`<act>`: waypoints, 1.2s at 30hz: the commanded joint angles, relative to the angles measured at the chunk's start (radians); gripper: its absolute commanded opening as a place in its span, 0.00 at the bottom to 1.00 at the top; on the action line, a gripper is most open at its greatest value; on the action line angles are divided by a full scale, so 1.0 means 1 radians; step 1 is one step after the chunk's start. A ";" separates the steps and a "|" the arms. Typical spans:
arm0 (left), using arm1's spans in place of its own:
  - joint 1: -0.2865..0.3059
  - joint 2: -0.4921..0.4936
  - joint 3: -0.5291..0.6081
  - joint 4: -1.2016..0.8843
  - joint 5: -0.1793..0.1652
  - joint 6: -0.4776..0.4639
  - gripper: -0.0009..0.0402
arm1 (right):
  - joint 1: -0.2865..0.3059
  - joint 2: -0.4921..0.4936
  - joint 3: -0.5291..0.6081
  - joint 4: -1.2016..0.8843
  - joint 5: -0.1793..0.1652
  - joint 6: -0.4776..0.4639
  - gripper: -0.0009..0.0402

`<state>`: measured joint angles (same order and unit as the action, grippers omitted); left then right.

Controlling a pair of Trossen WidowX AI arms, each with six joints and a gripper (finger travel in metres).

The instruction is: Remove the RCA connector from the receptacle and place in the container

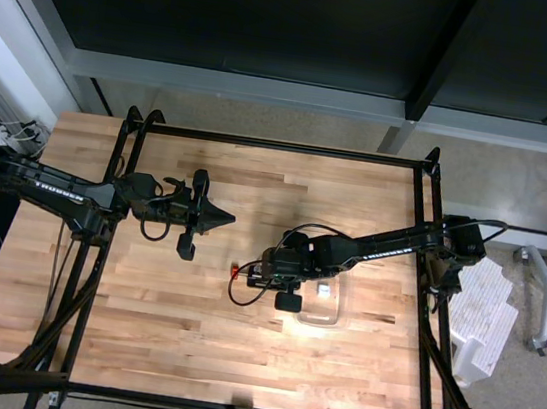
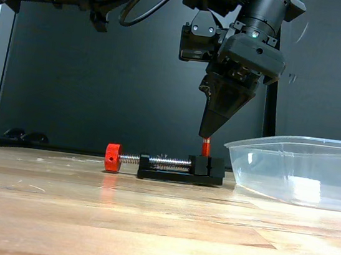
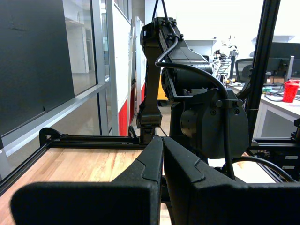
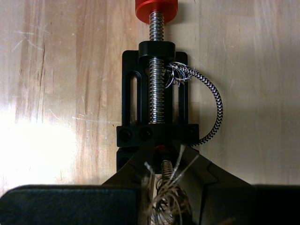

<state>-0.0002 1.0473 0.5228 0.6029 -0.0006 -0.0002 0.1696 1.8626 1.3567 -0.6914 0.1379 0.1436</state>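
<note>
A clear plastic container (image 2: 296,172), rectangular with rounded corners, sits on the pale wooden plank table (image 1: 184,344) just beside the receptacle (image 2: 181,167), a small black blocky fixture. A small white-and-blue cube (image 1: 324,290) lies inside the tub. From the fixture a bright threaded steel screw (image 4: 156,89) runs out to a round red knob (image 2: 112,157). A black-and-white braided loop (image 4: 218,105) arches off one side, frayed at one end.

The RCA connector (image 2: 205,147), a slender red plug, stands upright in the end of the receptacle nearest the container. The right gripper (image 2: 206,131), black and tapering to a wedge, points straight down with its tip right at the plug's top. It hides whatever lies above the red body (the right wrist view gives only a red speck and loose silvery strands (image 4: 168,190) there), so whether it has clamped the plug cannot be told.

The left gripper (image 1: 229,220) hovers above the table well apart to the left, closed tight on nothing.
</note>
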 commanded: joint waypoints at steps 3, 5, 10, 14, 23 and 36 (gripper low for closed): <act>0.000 0.000 0.000 0.000 0.000 0.000 0.02 | 0.000 -0.012 0.002 -0.002 0.000 -0.003 0.03; 0.000 0.000 0.000 0.000 0.000 0.000 0.02 | 0.000 -0.023 0.002 -0.005 0.001 -0.003 0.03; 0.000 0.000 0.000 0.000 0.000 0.000 0.02 | 0.000 -0.063 0.004 -0.006 0.001 -0.003 0.03; 0.000 0.000 0.000 0.000 0.000 0.000 0.02 | 0.000 -0.098 0.003 -0.011 0.001 -0.003 0.03; 0.000 0.000 0.000 0.000 0.000 0.000 0.02 | 0.000 -0.187 0.003 -0.043 0.000 -0.003 0.03; 0.000 0.000 0.000 0.000 0.000 0.000 0.02 | 0.003 -0.262 -0.059 -0.051 -0.011 0.005 0.03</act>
<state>-0.0002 1.0470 0.5228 0.6029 -0.0006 -0.0002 0.1707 1.6135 1.3167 -0.7441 0.1287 0.1421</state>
